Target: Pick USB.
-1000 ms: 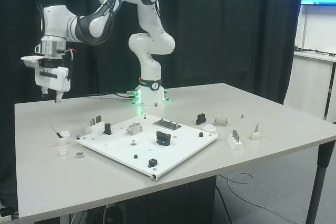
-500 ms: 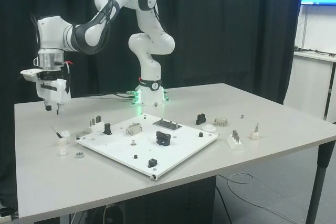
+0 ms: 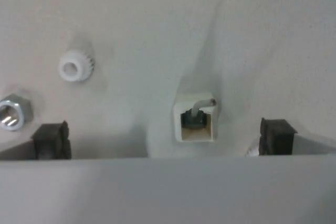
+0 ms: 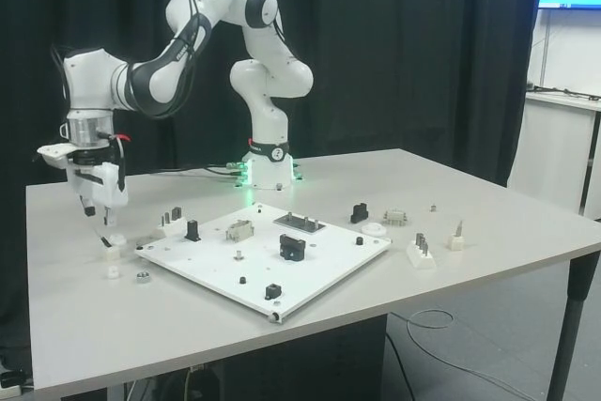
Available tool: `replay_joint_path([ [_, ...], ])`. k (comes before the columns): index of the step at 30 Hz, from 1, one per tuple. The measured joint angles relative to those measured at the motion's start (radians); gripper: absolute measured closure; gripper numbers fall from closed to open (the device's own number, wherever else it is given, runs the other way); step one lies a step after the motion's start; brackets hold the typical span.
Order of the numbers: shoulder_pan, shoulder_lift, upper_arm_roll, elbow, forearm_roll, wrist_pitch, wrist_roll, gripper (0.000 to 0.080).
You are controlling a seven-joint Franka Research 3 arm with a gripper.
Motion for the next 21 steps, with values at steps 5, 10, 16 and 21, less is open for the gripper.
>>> replay_joint_path([
  [5, -0.003, 0.016, 0.000, 0.001, 0.002, 0.000, -0.002, 0.0003],
  [10, -0.007, 0.031, 0.000, 0.001, 0.003, 0.000, -0.007, 0.0003],
  [16, -0.013, 0.049, -0.001, 0.001, 0.021, 0.000, -0.025, 0.0003],
  [21, -0.017, 0.063, -0.002, 0.001, 0.033, 0.001, -0.036, 0.0003],
])
